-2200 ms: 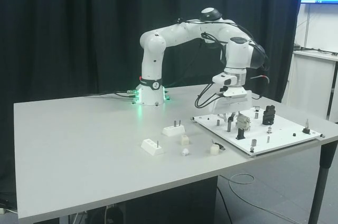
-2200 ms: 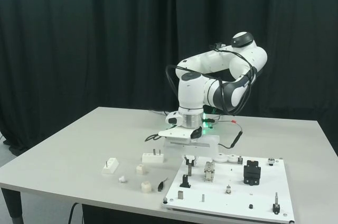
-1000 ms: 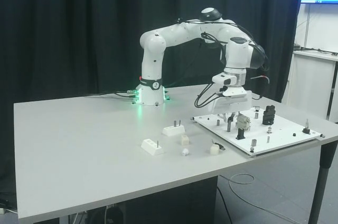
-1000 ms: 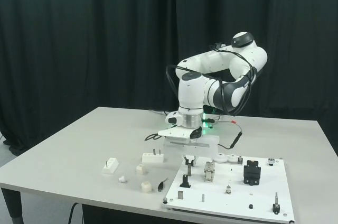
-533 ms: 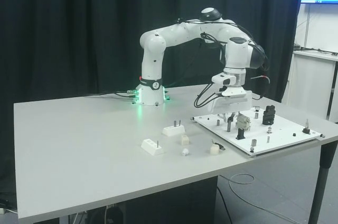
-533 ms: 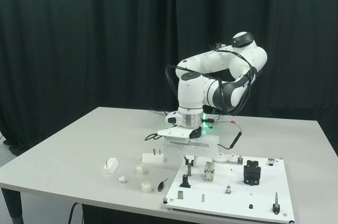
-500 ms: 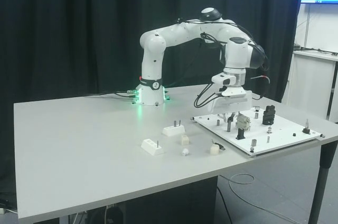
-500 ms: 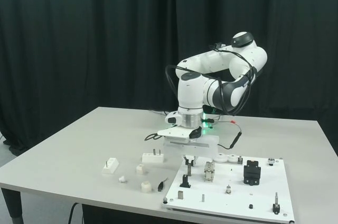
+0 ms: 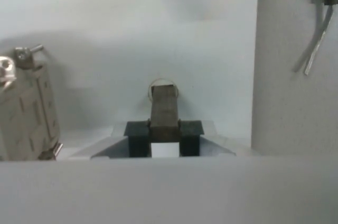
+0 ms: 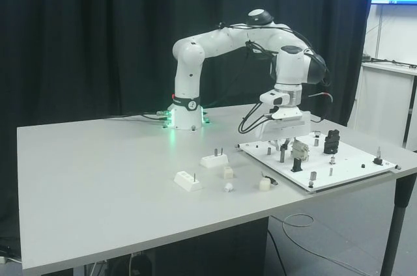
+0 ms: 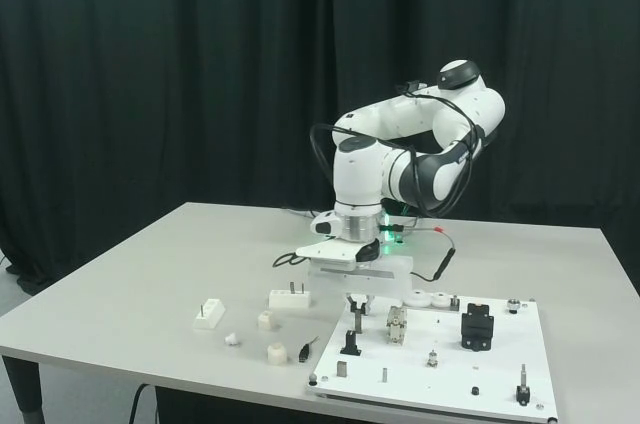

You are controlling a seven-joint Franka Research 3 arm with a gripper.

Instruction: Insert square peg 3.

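We hold the square peg (image 9: 164,109) clamped upright in our gripper (image 9: 164,147), its tip just over the hole (image 9: 163,85) in the white board (image 11: 500,364), so seating and release remain

The gripper (image 11: 357,306) hung low over the white board (image 11: 500,372), where clutter crowded it: a grey latch block (image 11: 396,325) stood just beside it, a black bracket (image 11: 351,343) near in front. Small white blocks (image 11: 268,320) dotted the table (image 11: 150,294) beside the board. The board's far corner held only a short post (image 11: 521,385), well apart.
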